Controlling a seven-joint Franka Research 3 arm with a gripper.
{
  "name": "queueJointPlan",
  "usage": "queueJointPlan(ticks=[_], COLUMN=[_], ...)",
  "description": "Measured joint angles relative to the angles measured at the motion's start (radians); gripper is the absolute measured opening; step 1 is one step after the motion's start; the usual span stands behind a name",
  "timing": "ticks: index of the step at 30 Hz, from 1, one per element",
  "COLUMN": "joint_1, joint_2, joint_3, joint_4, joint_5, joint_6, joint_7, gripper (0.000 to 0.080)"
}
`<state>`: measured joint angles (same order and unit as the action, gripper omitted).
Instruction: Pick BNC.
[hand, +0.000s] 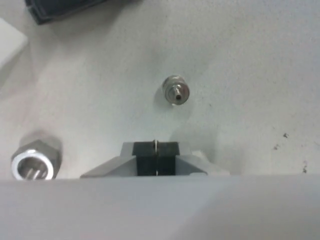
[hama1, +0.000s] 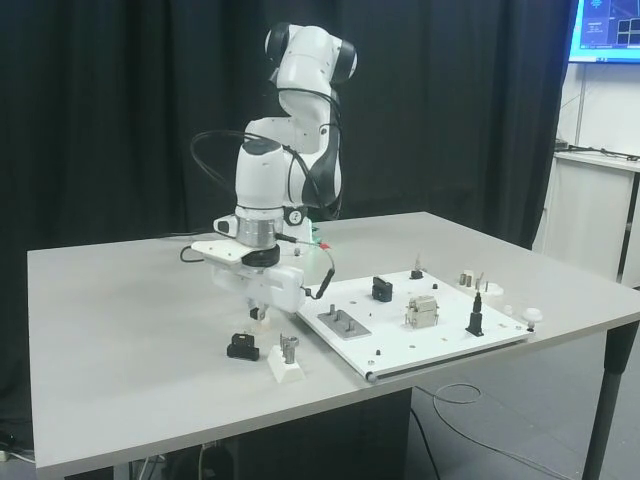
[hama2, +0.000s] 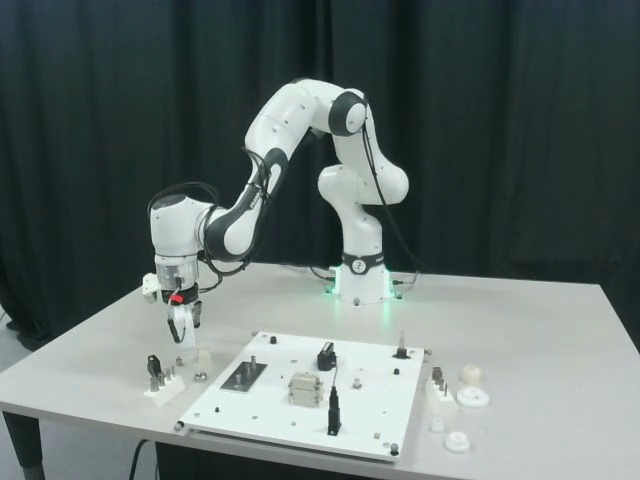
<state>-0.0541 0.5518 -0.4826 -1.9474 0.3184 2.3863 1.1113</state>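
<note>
I'm in the approach step: pincer (hand: 156, 159) hangs low over the counter (hama1: 120, 300), clenched on nothing, pads pressed together with no gap showing in the wrist view. BNC (hand: 176, 91) stands upright on the bare counter, just ahead of the fingertips, apart from them, not touched. I take that small metal barrel for the BNC; can't confirm the type from here. A larger hex-bodied connector (hand: 34, 163) sits off to one side of the BNC, well apart, and a black part (hand: 60, 9) lies beyond the BNC at the far edge of the wrist view. From the room views the BNC spot is on the counter beside the white board (hama1: 430, 330), near the white block with the upright peg (hama1: 286, 362); the BNC itself is too small to pick out there. Nothing picked yet. Next move, as I judge it: release the pincer wide, shift forward until the BNC sits between the fingers, drop, then close on the barrel. Risk: it's small and round, could tip or roll if one finger lands first.
</note>
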Motion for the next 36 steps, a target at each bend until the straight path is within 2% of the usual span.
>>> queueJointPlan(ticks=[13,36], joint_1=[0.017,0.025], joint_2=[-0.026,-0.048], joint_3=[-0.022,-0.025], joint_4=[0.0,0.002], joint_5=[-0.014,-0.035], joint_6=[-0.029,-0.034], joint_7=[0.01,0.012], gripper=[0.0001,0.0001])
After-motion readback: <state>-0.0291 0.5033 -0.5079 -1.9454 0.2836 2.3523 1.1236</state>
